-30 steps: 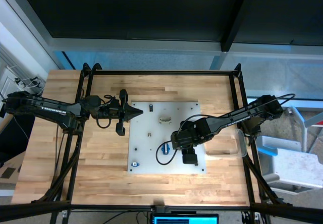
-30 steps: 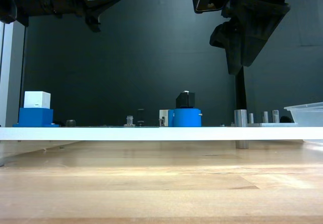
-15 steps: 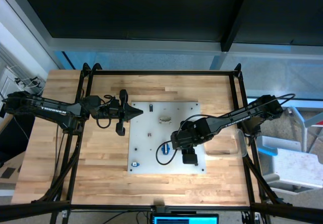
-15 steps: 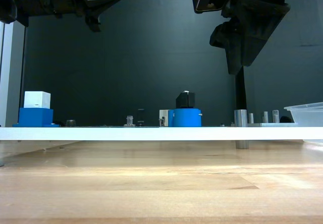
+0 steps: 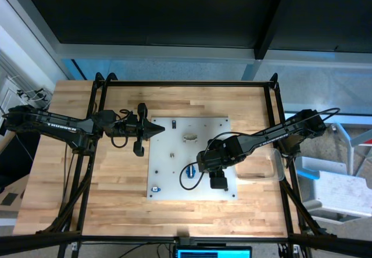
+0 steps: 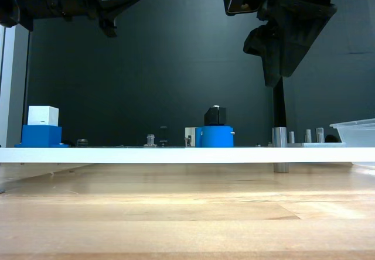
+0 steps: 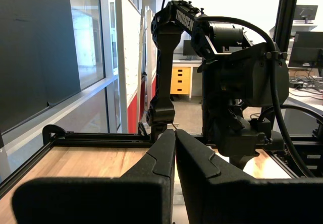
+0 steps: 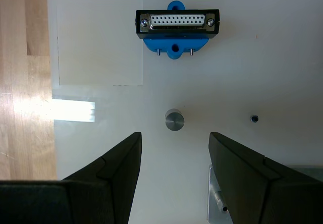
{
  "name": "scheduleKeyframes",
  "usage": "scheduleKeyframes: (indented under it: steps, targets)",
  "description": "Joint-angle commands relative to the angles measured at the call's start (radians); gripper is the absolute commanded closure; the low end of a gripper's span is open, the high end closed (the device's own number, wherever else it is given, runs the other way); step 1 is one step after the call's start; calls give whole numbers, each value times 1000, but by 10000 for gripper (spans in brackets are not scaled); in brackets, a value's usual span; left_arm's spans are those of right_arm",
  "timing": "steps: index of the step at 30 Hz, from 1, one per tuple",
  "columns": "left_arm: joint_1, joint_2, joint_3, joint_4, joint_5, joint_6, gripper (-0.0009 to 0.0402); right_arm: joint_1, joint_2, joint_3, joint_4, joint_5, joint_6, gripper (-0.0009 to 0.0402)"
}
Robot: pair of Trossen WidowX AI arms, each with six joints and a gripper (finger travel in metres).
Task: Pick the 16mm cylinder and place it in the taskboard
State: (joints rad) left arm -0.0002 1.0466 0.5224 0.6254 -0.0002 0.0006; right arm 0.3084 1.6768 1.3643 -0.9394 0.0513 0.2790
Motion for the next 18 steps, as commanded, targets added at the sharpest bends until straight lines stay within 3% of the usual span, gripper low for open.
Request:
scheduleKeyframes:
  steps: [1, 18]
  targets:
    - [0, 0, 0, 0, 0, 0, 393, 0, 0, 0, -1, 0, 0, 208]
    - [0, 0, 0, 0, 0, 0, 393, 0, 0, 0, -19, 0, 0, 208]
